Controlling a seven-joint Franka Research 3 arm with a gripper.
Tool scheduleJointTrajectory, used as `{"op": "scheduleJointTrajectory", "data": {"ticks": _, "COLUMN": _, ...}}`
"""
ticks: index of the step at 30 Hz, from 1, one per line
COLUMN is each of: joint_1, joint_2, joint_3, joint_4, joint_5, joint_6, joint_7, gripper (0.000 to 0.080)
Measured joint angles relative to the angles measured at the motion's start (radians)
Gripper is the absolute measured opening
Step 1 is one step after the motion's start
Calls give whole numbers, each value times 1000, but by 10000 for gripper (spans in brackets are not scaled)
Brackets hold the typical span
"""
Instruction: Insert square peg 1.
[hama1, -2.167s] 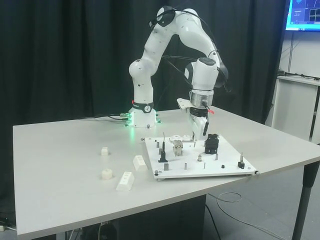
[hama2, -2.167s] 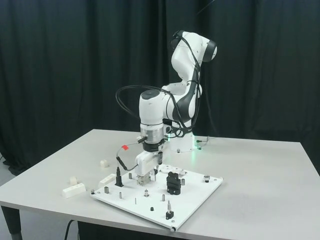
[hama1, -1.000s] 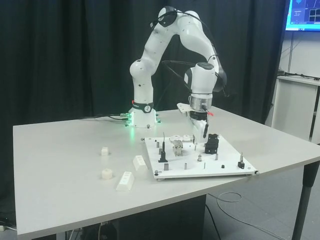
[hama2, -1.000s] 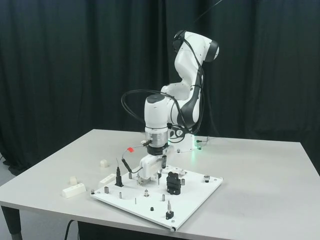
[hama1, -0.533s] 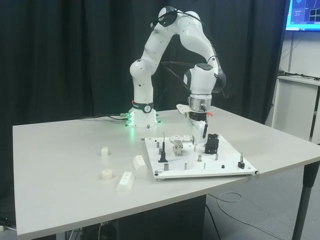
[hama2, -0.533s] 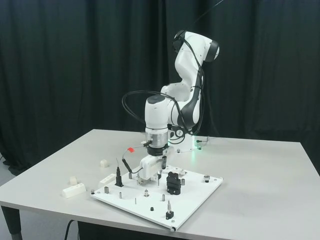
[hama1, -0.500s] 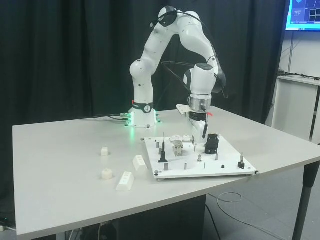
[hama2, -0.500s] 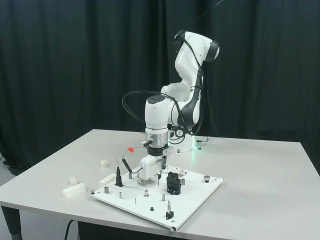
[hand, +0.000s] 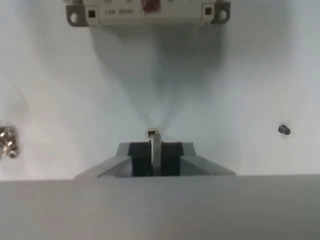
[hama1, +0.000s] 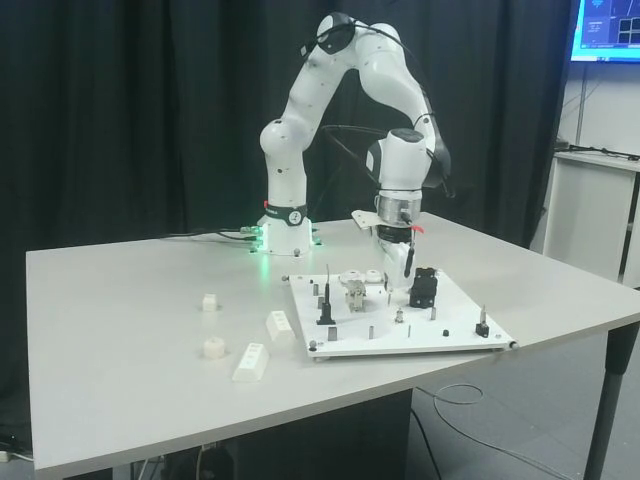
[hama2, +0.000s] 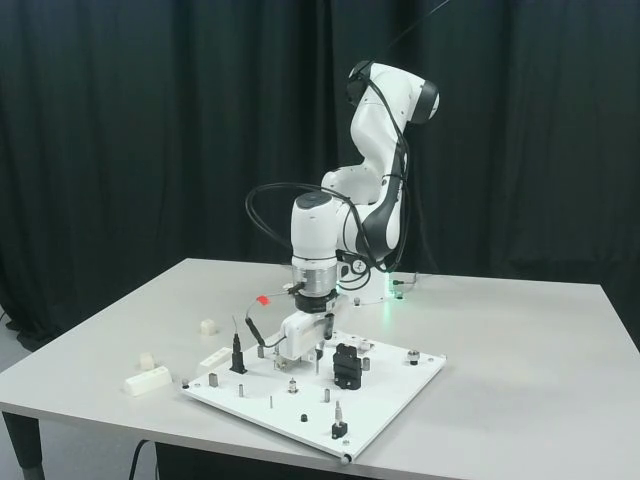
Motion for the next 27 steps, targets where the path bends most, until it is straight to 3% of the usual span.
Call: {"op": "scheduleJointTrajectory", "data": {"ticks": 27, "joint_1": 0, "joint_2": 1, "joint_3": 0, "joint_4": -14, "joint_5": 5, "joint_6": 37, "joint_7": -18, "gripper": 35}}
